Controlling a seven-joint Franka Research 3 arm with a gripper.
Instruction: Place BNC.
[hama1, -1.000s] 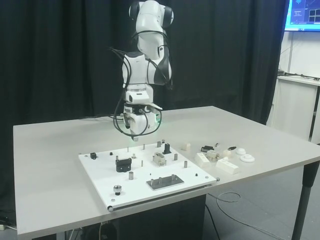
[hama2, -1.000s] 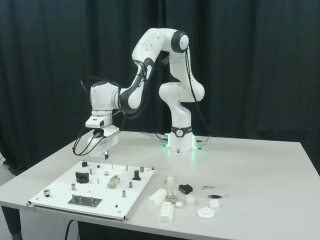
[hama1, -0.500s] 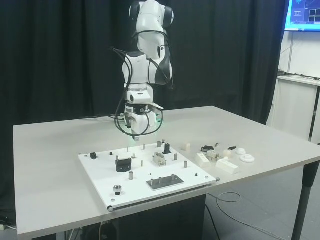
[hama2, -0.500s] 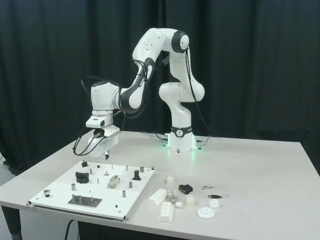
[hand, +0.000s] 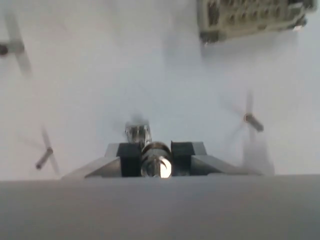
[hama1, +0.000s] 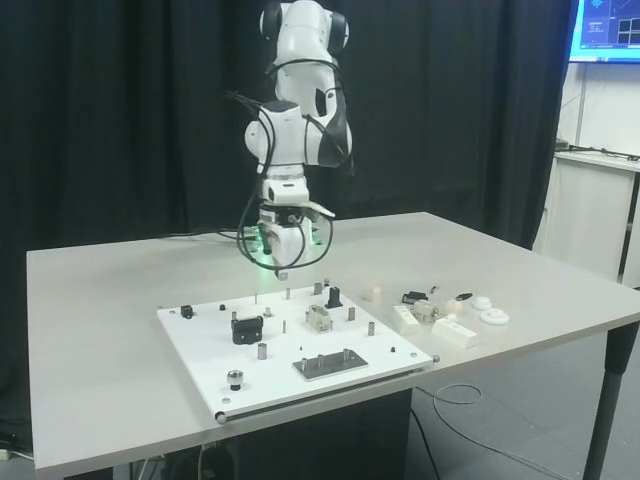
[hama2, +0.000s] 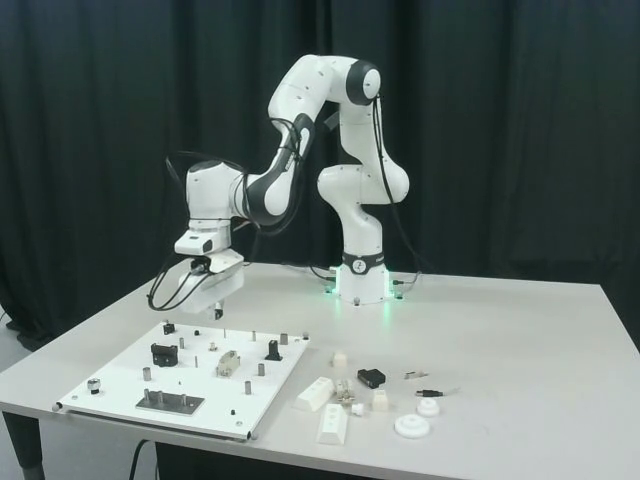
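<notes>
The gripper (hand: 156, 161) is shown clamped on the BNC connector (hand: 156, 159), which is held between the two black fingertips above the white board (hama1: 200, 345). Compared with the frames half a second and one second earlier, the arm (hama2: 300, 110) has been raised and shifted slightly, so that the gripper (hama1: 283, 265) is carried higher over the board's far edge. The loose white parts (hama2: 330, 400) beside the board are unchanged.
</notes>
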